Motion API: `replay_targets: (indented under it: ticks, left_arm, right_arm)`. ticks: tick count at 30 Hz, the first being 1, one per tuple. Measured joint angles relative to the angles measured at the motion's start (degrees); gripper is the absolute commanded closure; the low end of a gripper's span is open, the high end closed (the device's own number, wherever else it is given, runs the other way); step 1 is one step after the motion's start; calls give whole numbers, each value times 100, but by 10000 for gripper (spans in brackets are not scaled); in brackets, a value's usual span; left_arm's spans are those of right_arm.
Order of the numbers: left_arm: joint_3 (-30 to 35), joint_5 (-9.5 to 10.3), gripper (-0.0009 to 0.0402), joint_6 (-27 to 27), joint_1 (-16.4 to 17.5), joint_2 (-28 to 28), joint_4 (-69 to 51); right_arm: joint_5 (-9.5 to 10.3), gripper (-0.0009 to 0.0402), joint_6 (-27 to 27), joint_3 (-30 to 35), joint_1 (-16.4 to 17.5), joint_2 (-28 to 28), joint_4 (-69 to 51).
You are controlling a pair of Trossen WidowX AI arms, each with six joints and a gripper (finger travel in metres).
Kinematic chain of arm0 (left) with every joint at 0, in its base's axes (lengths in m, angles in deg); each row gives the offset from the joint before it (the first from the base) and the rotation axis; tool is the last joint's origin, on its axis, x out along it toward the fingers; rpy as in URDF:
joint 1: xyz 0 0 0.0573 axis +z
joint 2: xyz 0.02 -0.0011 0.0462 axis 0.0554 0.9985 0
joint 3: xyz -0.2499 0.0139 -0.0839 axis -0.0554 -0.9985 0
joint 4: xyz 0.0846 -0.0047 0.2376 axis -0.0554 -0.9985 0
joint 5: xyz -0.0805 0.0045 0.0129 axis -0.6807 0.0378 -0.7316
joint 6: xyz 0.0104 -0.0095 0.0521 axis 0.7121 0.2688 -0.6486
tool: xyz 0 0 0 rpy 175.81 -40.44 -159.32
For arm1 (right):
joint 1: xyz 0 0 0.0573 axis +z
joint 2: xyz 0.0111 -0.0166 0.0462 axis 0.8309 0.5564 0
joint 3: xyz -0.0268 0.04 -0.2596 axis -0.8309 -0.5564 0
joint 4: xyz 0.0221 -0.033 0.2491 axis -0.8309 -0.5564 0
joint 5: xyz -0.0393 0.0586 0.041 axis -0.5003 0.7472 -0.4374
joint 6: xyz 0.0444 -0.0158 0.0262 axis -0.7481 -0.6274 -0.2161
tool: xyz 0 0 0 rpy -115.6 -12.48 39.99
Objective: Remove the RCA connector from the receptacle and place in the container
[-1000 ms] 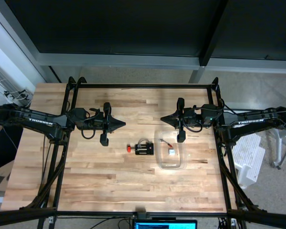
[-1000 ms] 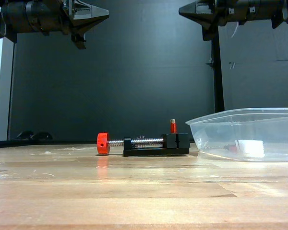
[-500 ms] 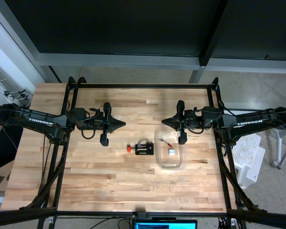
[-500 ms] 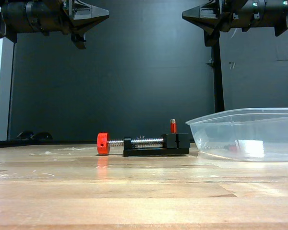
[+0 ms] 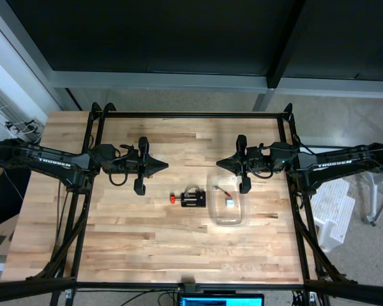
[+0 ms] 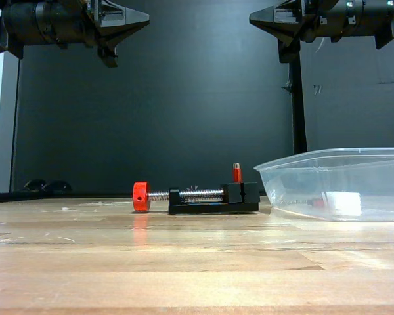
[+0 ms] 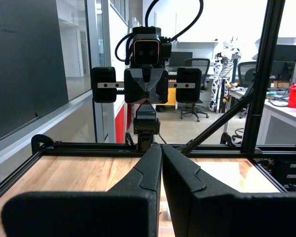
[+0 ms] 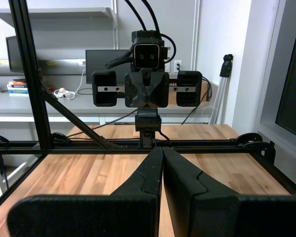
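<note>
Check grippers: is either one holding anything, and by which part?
Nothing held. The left gripper and right gripper are both shut and empty, high above the table, apart from the receptacle and container.

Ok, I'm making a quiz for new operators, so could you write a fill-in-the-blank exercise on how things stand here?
1. The RCA connector lies in the ____, beside a small white piece.
2. The left gripper and the right gripper hover high above the table, facing each other, both with fingers ____.
3. The red-orange knob of the receptacle points toward the ____ arm's side.
Missing words: container; shut; left.
</note>
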Motion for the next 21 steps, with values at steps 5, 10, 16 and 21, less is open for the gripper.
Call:
replay_targets:
  ticks: [5, 10, 16, 21]
  left_arm:
    - [2, 0, 393, 0, 0, 0, -2]
    - [0, 0, 393, 0, 0, 0, 0]
    - [2, 0, 393, 2, 0, 0, 0]
    - [2, 0, 393, 2, 0, 0, -2]
  right_arm:
    - [-2, 393, 2, 2, 0, 0, -7]
    - [-2, 393, 2, 4, 0, 0, -44]
    - [-2, 393, 2, 4, 0, 2, -55]
    - [-2, 393, 2, 7, 0, 2, -55]
